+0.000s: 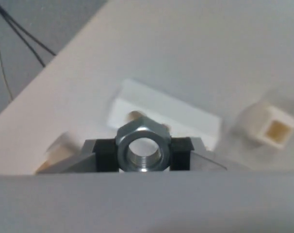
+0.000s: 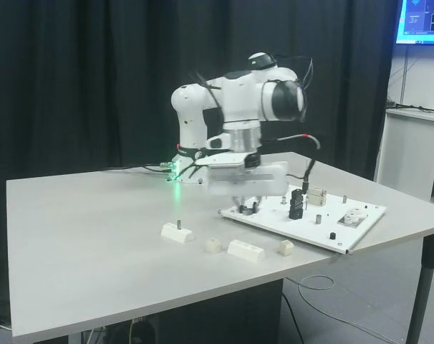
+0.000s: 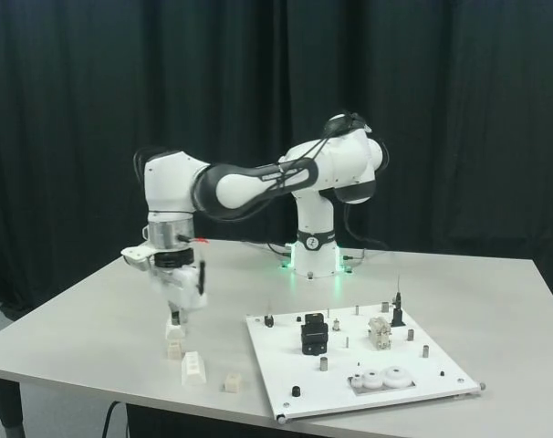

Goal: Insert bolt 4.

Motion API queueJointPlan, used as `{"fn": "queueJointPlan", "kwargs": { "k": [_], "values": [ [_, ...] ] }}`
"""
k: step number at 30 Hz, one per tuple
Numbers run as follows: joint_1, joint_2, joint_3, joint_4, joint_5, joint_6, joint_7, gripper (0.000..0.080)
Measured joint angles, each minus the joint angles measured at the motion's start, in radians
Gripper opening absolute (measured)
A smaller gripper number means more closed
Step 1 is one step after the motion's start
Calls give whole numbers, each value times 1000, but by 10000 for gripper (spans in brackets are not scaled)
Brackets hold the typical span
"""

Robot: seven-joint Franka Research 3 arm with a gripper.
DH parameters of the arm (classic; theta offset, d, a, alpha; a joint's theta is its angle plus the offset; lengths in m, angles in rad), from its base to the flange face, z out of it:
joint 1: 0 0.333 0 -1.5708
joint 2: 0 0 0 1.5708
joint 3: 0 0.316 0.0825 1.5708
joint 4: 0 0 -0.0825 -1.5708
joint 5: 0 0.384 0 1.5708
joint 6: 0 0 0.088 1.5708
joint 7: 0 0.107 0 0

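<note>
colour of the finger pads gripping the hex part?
Black; the pads clamp the grey hex bolt head. Wrist view shows it best.

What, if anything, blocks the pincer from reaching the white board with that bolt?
Probably nothing. The pincer, shut on the bolt, hangs over the small white blocks beside the white board, and no obstacle shows between them on the grey table.
</note>
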Motion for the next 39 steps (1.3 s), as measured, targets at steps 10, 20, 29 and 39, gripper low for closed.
{"fn": "queueJointPlan", "kwargs": {
  "k": [10,20,29,39],
  "values": [
    [53,0,4,71,-30,-14,-61,225],
    [110,0,10,124,-59,-10,-256,225],
    [160,0,24,151,-94,13,-467,225],
    [210,0,49,160,-155,43,-711,225]
  ]
}}
